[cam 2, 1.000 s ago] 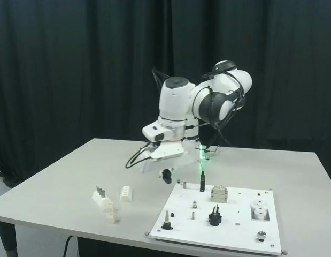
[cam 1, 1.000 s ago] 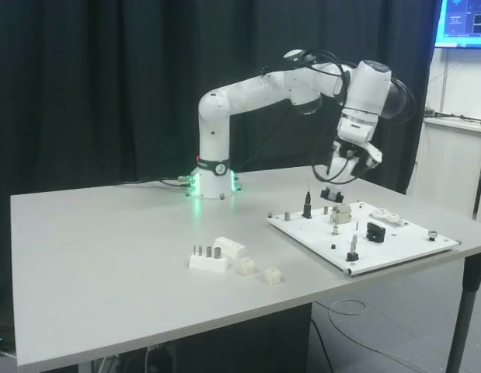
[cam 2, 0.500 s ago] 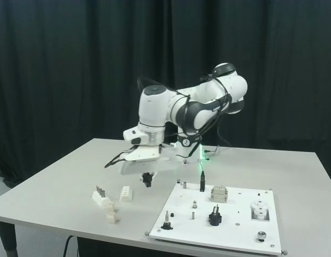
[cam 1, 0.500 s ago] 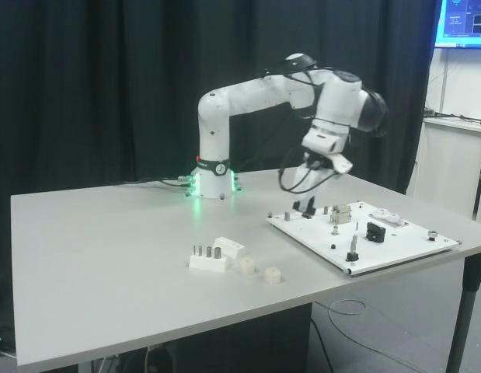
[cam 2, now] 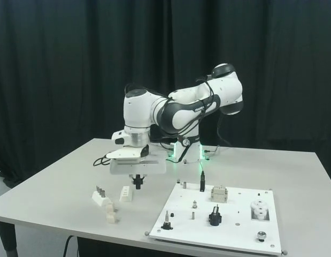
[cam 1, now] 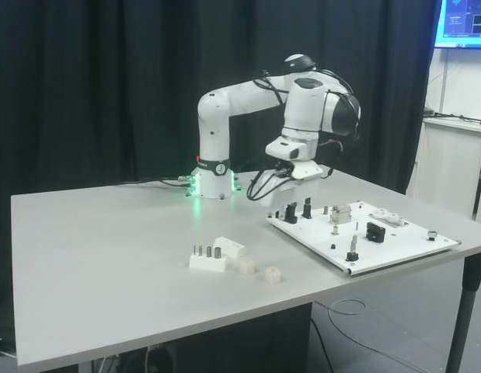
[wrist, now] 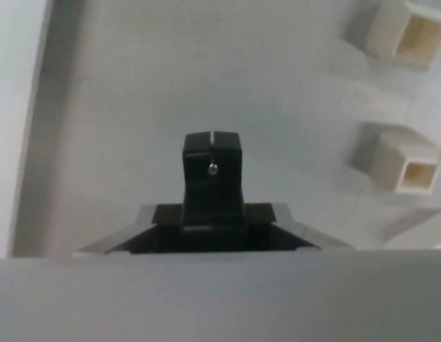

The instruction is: Place D-SUB.

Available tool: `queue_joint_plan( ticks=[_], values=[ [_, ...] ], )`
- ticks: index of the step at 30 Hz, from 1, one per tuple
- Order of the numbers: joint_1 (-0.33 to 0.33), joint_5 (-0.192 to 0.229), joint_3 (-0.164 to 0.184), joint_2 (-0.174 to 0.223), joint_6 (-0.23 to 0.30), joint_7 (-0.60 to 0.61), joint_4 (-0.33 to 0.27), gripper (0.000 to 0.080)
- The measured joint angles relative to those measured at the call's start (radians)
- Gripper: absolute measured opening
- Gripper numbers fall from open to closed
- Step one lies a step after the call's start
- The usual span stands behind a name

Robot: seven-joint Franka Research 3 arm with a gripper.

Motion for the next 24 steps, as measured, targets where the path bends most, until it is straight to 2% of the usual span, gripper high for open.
queue_joint_plan(
  ticks=[8,14,21,24],
  values=[
    [0.000,0.015,0.004,0.011,0.000,0.225,-0.012,0.0153],
    [0.002,0.020,0.017,0.020,0.019,0.494,-0.012,0.0153],
    [0.000,0.020,0.056,0.022,0.078,0.585,-0.019,0.0153],
    [-0.003,0.024,0.076,0.023,0.108,0.663,-0.028,0.0153]
  ],
)
